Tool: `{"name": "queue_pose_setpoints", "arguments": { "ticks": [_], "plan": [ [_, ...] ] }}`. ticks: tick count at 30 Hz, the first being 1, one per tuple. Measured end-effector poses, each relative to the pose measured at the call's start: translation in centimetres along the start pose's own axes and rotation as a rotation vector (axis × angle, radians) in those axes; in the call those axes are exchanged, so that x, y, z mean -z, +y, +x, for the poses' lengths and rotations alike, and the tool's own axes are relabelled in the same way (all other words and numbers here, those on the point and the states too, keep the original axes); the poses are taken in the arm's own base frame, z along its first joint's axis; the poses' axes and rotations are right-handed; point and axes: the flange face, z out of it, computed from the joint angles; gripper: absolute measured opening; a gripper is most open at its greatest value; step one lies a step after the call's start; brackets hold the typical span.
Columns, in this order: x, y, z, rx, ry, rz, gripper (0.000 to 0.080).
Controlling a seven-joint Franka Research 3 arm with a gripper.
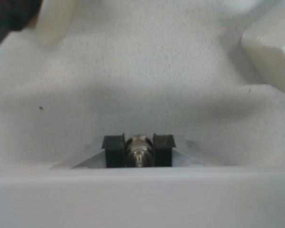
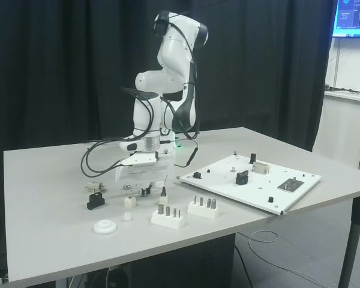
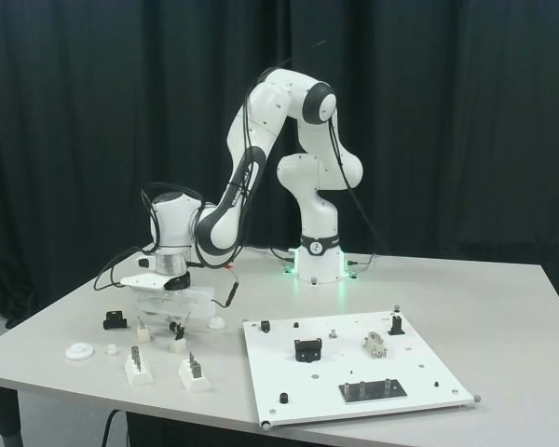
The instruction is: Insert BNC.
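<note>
**A:** What did the wrist view give you?

**B:** I saw the gripper [image 1: 138,153] with its two black fingers [image 1: 113,150] closed against a metal BNC connector [image 1: 139,151], one on each side. Beneath it was bare grey table [image 1: 133,71]. A white block [image 1: 270,47] lay off to one side and a white round part [image 1: 52,19] to the other, both well apart from the tool.

**A:** And the first room view?

**B:** There the white arm [image 2: 168,66] was bent low, with the gripper [image 2: 145,191] just above the table among the loose parts. A black clamp piece [image 2: 96,202] and a white disc [image 2: 104,227] sat near it, and two white holder blocks [image 2: 168,217] with pins stood close in front. The white task board [image 2: 252,180] lay well away from the tool.

**A:** The second room view?

**B:** Same picture: the gripper [image 3: 175,326] was down at the parts, and the task board [image 3: 354,368] was off to the side, untouched by it.

**A:** So how far along were we?

**B:** I judged the pick done or nearly done. The lift, the carry to the board and the insertion were all left.

**A:** Any labels?

**B:** None that I could read. A screen [image 2: 354,18] showed in a corner, its text too small.
</note>
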Motion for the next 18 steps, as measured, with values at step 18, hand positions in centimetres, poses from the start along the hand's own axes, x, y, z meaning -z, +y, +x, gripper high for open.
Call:
{"name": "queue_pose_setpoints", "arguments": {
  "ticks": [18],
  "plan": [
    [0.98, -0.27, 0.15, 0.0, 0.007, 0.019, 0.0121]
  ]
}}
